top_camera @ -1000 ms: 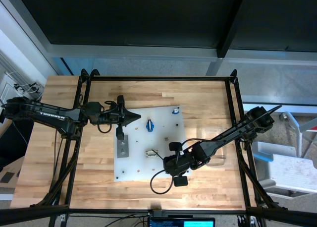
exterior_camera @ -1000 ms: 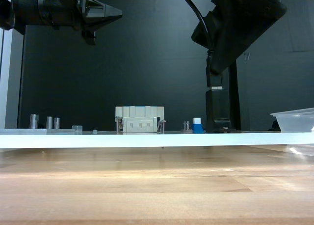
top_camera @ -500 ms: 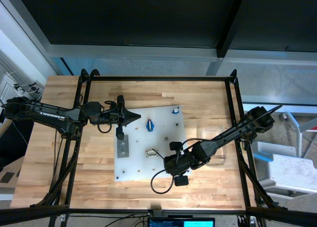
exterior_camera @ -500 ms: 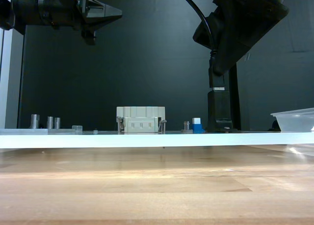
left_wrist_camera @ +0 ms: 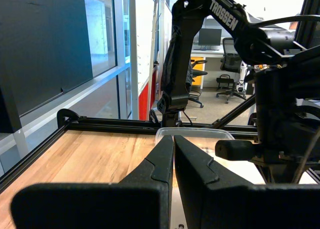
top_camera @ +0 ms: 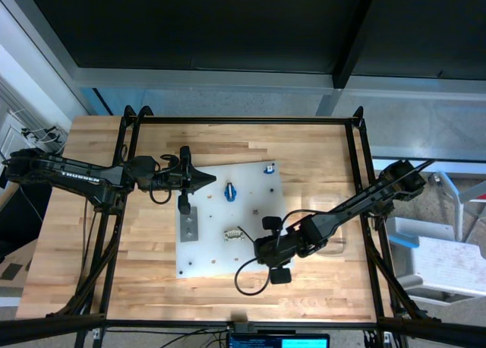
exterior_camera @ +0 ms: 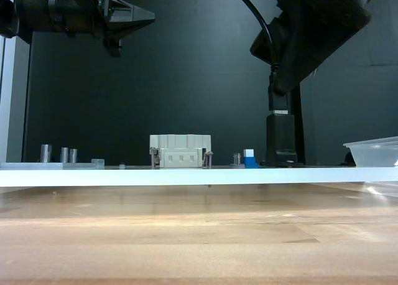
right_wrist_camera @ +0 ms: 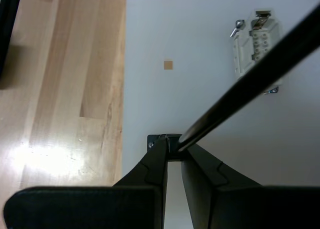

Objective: Remove the USB connector from the USB hub and place in the container

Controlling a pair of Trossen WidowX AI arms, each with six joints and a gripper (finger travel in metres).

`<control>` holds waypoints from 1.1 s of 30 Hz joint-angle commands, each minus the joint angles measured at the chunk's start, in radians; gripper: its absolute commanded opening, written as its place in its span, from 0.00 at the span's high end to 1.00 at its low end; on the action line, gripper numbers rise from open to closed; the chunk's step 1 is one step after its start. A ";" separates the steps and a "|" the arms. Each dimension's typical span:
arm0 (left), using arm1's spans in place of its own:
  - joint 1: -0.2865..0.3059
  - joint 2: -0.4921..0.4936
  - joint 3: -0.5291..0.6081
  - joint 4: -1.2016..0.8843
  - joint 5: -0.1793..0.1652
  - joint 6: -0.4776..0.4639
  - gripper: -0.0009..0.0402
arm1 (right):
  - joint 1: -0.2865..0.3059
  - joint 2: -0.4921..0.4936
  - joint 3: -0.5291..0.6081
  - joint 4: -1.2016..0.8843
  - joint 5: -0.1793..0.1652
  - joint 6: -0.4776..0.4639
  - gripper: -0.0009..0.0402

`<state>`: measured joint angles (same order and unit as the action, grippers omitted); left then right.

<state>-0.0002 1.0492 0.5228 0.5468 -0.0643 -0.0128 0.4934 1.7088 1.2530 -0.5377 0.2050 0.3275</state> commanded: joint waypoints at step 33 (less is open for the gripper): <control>0.000 0.000 0.000 0.000 0.000 0.000 0.98 | 0.041 -0.227 -0.198 0.082 0.027 0.115 0.98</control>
<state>-0.0002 1.0489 0.5224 0.5468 -0.0643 -0.0128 0.5343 1.4925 1.0542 -0.4362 0.2314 0.4286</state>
